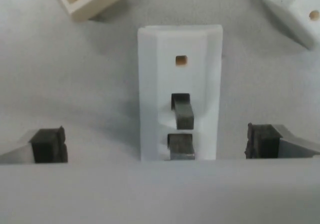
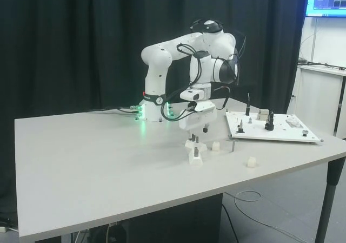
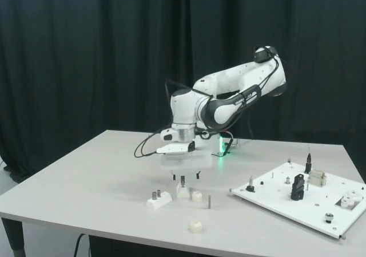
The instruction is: Pick square peg 2.
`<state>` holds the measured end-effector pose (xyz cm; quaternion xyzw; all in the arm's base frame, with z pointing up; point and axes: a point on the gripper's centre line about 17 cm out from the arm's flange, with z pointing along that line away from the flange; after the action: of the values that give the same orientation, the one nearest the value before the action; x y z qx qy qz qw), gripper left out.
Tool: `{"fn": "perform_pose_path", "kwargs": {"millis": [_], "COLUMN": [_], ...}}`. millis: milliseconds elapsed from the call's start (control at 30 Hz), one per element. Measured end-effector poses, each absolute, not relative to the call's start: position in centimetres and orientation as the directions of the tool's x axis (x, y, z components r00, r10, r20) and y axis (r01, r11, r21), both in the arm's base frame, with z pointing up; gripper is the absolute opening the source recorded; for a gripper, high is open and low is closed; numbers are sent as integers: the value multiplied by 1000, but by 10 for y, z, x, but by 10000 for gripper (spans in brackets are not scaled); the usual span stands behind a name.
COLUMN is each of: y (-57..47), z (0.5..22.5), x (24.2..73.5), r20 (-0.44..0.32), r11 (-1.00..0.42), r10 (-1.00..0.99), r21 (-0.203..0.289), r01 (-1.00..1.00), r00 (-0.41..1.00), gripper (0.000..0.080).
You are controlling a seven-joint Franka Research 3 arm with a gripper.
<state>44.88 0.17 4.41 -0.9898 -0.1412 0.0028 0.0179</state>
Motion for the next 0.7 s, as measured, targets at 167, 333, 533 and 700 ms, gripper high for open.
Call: {"fn": "perform_pose_path", "kwargs": {"millis": [167, 333, 533, 700], "y": [1, 1, 0, 1], "z": [37, 32, 29, 27], "x": [449, 449, 451, 453], "r20": [4, 7, 15, 24], "r11": [-961, -963, -965, -966], "r10": [275, 266, 258, 252], "r21": [-42, -46, -48, -50], "r01": [274, 266, 258, 253], "r00": [962, 964, 966, 967], "gripper": [800, 800, 800, 800]}}
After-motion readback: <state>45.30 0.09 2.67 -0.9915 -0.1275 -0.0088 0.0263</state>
